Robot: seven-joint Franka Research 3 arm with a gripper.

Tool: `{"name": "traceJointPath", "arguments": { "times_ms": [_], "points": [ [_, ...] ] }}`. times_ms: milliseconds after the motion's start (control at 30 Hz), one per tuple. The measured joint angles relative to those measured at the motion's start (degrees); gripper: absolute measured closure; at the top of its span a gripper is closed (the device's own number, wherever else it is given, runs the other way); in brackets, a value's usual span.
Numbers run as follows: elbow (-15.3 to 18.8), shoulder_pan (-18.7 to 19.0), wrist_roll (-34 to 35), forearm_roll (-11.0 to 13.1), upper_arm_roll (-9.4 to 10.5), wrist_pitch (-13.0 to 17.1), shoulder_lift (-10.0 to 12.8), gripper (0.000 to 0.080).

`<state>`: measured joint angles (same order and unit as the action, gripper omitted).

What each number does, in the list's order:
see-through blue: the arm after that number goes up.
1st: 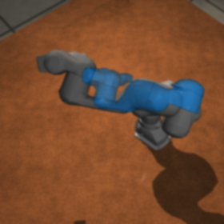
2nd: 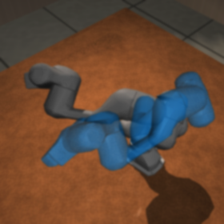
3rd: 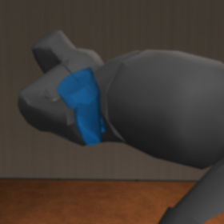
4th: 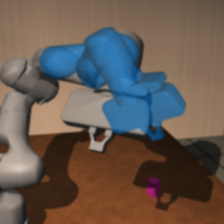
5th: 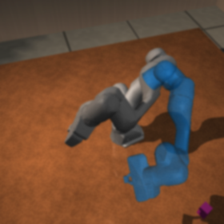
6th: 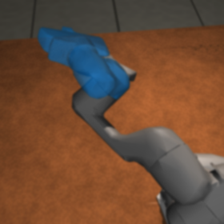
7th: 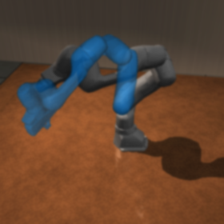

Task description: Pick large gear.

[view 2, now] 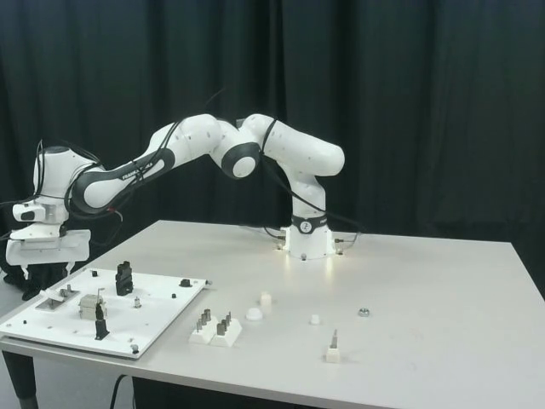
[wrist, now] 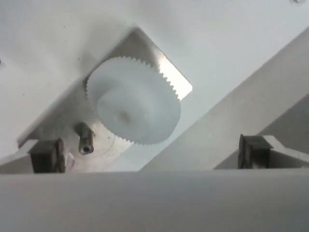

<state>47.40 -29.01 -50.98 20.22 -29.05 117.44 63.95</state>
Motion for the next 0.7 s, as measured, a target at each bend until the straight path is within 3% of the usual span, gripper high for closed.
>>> {"name": "traceJointPath", "arguments": {
  "times_ms": [700],
  "points": [
    [0.0,0.0,11.6,0.1,-0.69,-0.5,-0.1,0.0003]
  ]
}}
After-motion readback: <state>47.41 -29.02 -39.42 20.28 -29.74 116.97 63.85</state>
